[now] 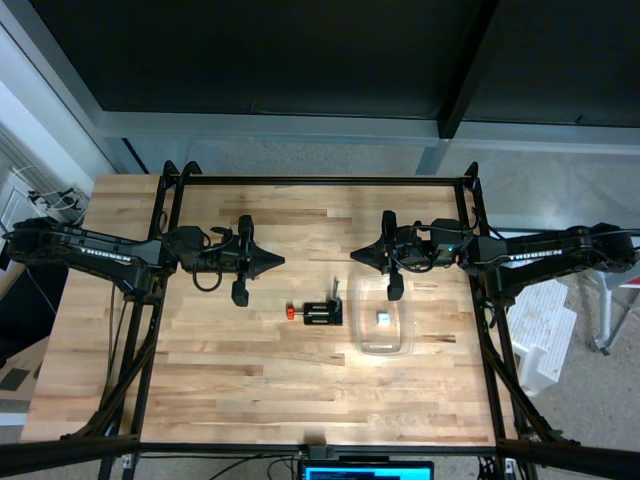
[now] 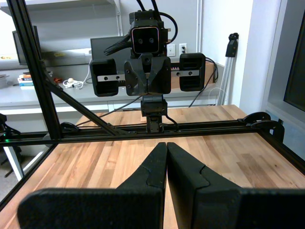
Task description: Remove the USB-C connector from taskboard and place in the container
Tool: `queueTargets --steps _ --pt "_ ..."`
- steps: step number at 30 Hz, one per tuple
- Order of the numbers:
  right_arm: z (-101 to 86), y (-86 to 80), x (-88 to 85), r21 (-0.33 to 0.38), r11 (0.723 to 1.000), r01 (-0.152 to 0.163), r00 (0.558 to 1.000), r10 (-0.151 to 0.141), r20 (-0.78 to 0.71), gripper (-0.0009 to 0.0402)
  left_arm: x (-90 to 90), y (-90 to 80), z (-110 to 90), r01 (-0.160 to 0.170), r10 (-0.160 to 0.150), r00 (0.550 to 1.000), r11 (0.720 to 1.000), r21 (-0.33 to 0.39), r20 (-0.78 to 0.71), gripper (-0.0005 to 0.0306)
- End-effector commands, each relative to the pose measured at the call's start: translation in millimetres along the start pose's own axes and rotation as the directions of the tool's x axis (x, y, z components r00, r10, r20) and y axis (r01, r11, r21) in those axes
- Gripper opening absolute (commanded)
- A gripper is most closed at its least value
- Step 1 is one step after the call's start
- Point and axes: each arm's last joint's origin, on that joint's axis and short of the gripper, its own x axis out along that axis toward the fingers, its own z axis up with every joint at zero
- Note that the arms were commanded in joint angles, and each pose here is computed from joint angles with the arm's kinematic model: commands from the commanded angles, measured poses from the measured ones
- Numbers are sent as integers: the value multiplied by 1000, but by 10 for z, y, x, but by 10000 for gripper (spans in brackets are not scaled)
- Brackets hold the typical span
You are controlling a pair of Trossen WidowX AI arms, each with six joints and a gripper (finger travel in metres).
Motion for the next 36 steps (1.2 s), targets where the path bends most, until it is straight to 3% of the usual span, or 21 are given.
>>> queueTargets --steps 1,15,20,22,28,36 --pt "1 1 0 0 1000 0 1000 0 0 0 0 0 0 0 0 1000 1000 0 0 0" --pt "-5 1 -2 3 1000 -1 1000 1 -8 0 0 0 0 0 0 1000 1000 0 0 0" --pt "-39 7 -18 34 999 4 993 0 -115 0 0 0 0 0 0 1000 1000 0 0 0" --pt "-30 19 -14 39 999 -14 982 22 -190 0 0 0 0 0 0 1000 1000 0 0 0" --pt "48 89 -25 36 999 -23 932 35 -360 0 0 1 0 0 0 1000 1000 0 0 0" --pt "122 145 15 40 999 -9 831 30 -555 0 0 0 0 0 0 1000 1000 0 0 0"
